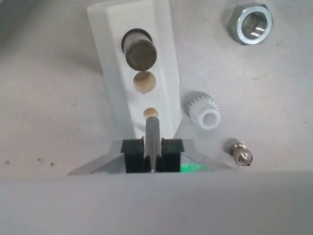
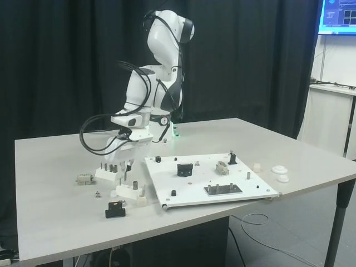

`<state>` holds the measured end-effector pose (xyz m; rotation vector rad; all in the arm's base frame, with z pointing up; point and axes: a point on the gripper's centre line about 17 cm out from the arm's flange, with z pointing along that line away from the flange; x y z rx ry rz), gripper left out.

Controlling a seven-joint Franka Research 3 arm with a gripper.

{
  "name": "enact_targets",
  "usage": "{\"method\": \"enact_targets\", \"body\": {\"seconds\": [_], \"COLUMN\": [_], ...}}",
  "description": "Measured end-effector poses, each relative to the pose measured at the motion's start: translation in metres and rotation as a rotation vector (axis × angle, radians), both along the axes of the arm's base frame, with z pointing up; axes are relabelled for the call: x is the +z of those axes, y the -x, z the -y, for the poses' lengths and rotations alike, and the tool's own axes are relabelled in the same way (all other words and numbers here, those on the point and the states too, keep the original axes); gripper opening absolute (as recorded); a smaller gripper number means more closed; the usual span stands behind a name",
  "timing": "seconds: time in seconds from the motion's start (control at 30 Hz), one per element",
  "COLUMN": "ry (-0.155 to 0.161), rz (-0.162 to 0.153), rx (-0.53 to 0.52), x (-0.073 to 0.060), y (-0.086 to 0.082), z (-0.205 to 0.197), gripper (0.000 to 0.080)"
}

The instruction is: Insert round peg 2.

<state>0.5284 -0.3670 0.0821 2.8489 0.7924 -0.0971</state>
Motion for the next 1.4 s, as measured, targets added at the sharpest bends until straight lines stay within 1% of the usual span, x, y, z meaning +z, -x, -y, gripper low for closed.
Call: {"method": "enact_targets", "body": {"seconds": [0.33,1.1,1.23,1.4], "ry": [-0.008,-0.01,-0.018,-0.039], "rz": [0.0,-0.006,-0.013,-0.033], "rx": [0.004,0.012,0.016,0.015], "x": [0.008,0.011,0.011,0.015], "y": [-0.001,-0.002,-0.002,0.0], "z": [-0.003,-0.008,-0.013,-0.025], "gripper": [0.0069,0.0069,0.0069,0.0069]}}
